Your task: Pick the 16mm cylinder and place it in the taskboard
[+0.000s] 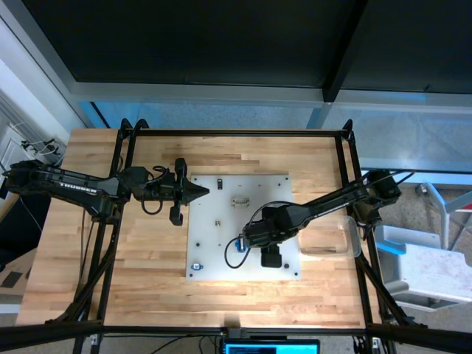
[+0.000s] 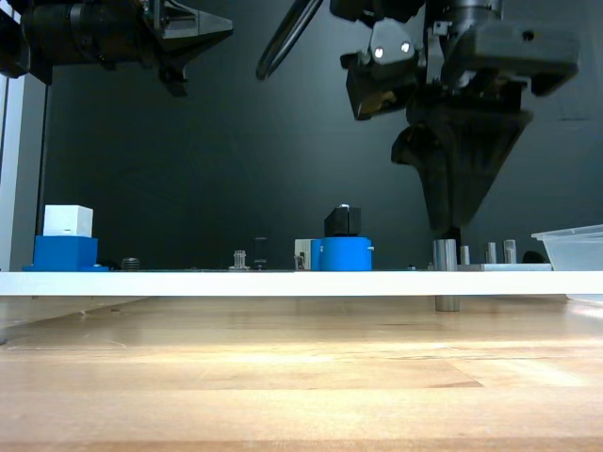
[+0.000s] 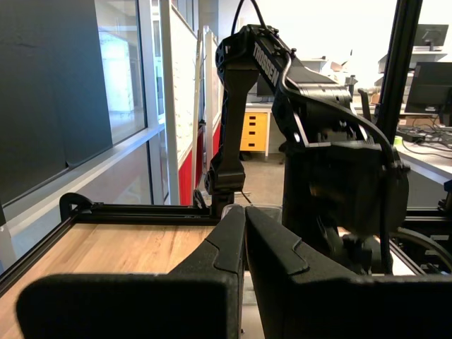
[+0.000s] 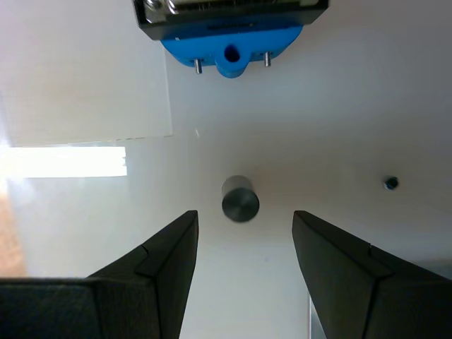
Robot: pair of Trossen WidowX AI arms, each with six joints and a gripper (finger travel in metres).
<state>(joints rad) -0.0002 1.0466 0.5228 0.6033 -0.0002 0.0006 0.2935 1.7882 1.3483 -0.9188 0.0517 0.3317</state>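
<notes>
right end effector (image 2: 447,229) hides 16mm cylinder (image 4: 240,199) from above, left end effector (image 2: 224,28) cropped in low view

A wooden table (image 1: 147,295) stands by tall glass panes (image 3: 120,78), a yellow drawer unit (image 3: 254,132) beyond.

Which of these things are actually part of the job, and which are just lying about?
In the job: 16mm cylinder, standing in the taskboard; right hand, open above it.
Lying about: left hand, shut, raised at the board's left edge; clear tray beside its right edge; blue fitting on the board.
</notes>
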